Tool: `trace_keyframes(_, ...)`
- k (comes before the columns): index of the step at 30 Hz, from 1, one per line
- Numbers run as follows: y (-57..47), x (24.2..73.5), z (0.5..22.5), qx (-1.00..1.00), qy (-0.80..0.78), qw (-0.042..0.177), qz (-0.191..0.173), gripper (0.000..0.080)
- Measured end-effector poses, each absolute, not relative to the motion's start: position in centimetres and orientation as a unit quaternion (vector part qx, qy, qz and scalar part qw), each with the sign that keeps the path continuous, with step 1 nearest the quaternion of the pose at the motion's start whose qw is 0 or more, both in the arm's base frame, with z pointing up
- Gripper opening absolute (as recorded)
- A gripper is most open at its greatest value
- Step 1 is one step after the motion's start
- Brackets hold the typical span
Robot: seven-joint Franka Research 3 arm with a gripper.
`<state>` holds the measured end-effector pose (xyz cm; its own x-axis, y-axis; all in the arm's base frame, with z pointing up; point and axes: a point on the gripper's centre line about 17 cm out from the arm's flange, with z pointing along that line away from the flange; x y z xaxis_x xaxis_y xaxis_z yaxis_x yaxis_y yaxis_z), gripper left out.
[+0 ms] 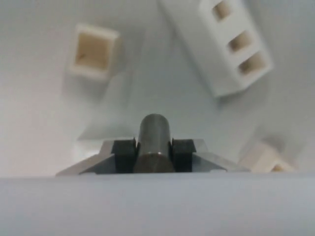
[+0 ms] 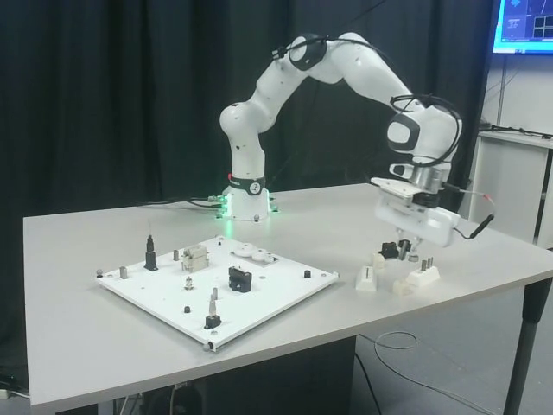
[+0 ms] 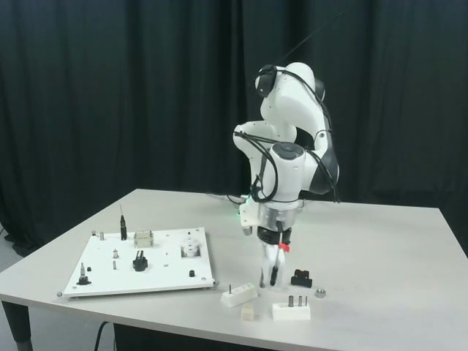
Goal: Insert round peg 4.
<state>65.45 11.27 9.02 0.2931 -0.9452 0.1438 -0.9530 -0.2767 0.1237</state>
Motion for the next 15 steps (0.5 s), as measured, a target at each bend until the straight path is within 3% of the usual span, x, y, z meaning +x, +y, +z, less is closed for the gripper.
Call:
trace_keyframes(9,7.0,63.1,9.9,0.801,-0.577,0.157,0.013,0.0153)
trace_keyframes(15,4.8,61.8,10.2,0.813,-0.556,0.174,0.002,0.0153)
